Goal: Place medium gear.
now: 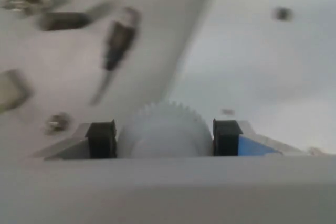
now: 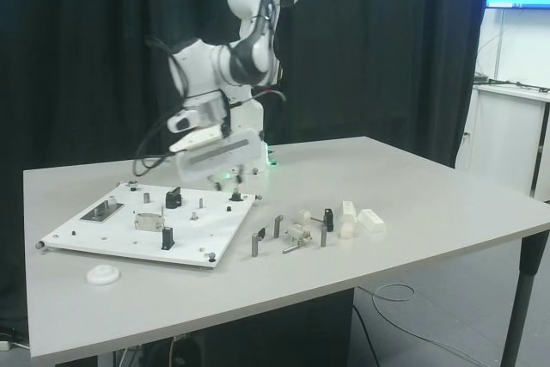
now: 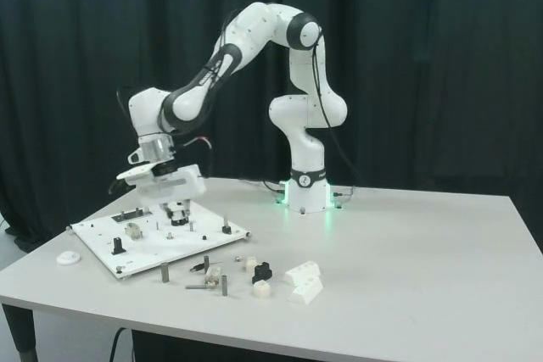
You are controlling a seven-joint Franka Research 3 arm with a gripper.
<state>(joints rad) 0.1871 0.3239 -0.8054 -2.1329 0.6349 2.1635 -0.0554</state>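
In the wrist view a white toothed medium gear (image 1: 165,128) sits between the two black fingertips (image 1: 101,140), and my gripper (image 1: 164,139) is shut on it. It hangs above the edge of the white assembly board (image 1: 152,35), with grey table beyond that edge. A black peg (image 1: 121,38) stands on the board below. In the room views the gripper (image 2: 230,175) (image 3: 176,208) hovers a little above the far side of the board (image 2: 103,231) (image 3: 148,250). The gear itself is hidden by the hand there.
The board carries several pegs and small fixtures (image 2: 172,198). A white round part (image 2: 103,275) lies on the table near the board's front corner. Loose pins and black pieces (image 2: 296,231) and white blocks (image 2: 359,219) lie beside the board. The arm's base (image 3: 307,195) stands behind.
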